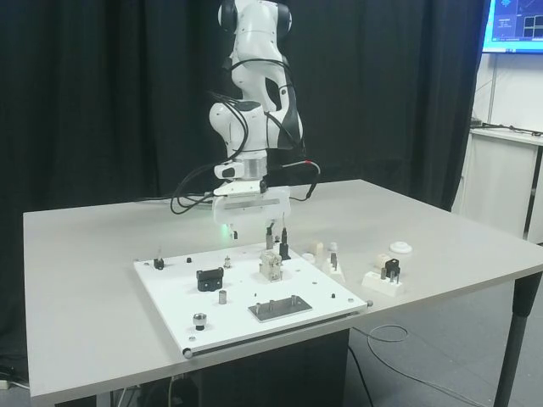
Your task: Insert square peg 4.
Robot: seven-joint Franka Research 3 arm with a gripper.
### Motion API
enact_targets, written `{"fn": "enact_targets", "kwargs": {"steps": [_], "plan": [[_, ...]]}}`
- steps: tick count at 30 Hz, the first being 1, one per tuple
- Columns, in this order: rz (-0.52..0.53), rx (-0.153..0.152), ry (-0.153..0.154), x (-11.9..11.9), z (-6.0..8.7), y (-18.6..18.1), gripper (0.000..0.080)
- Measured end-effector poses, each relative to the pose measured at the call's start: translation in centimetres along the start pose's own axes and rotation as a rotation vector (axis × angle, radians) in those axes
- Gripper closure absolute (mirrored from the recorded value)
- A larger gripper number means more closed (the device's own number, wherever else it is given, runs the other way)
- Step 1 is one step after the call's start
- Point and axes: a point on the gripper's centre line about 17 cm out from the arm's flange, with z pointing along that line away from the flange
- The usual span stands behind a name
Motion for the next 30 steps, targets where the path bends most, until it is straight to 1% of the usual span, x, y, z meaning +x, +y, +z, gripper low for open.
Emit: {"fn": "enact_targets", "kwargs": {"steps": [10,16,30], "plan": [[-0.014,0.005,-0.011,-0.30,0.05,-0.16,0.0003],[-0.023,0.009,-0.024,-0.67,0.20,-0.45,0.0003],[-0.034,0.008,-0.028,-0.72,0.38,-0.88,0.0003]]}}
